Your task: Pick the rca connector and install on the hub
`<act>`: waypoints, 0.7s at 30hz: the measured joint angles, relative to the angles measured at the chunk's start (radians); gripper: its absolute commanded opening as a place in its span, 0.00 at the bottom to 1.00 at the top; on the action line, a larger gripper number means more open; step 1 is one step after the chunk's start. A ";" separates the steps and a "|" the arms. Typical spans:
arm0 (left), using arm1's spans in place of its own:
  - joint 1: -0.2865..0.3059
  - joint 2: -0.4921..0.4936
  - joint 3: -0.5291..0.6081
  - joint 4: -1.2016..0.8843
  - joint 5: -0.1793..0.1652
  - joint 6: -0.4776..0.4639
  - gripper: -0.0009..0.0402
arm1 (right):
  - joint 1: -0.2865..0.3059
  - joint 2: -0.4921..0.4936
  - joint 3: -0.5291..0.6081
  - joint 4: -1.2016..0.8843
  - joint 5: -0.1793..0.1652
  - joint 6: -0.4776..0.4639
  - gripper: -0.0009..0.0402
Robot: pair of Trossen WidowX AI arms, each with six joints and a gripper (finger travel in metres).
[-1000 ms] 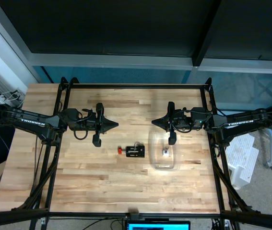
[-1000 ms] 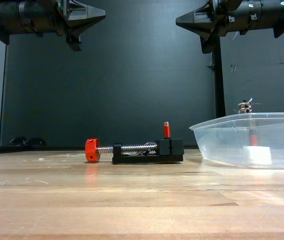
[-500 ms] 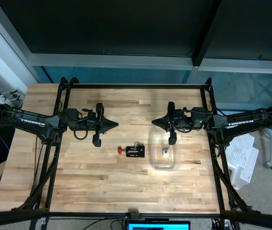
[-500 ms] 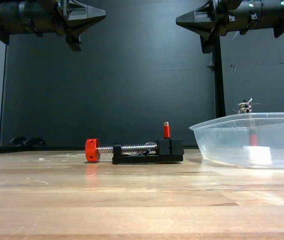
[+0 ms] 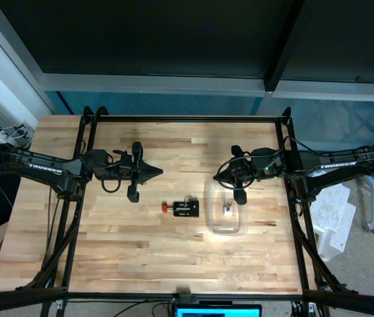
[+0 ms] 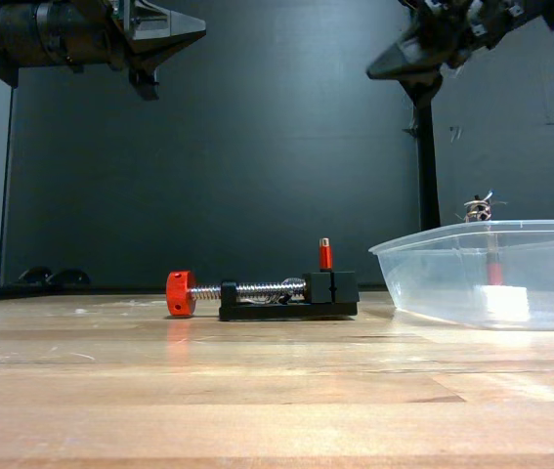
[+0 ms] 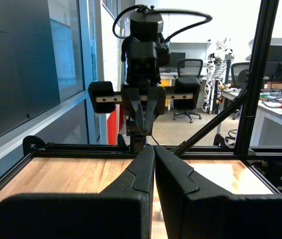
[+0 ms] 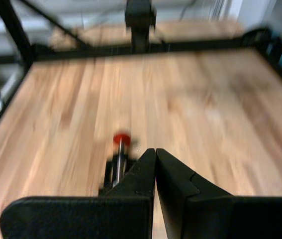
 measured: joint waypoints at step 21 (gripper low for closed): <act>0.000 0.000 0.000 0.000 0.000 0.000 0.02 | 0.118 0.048 0.127 -0.532 -0.001 0.121 0.02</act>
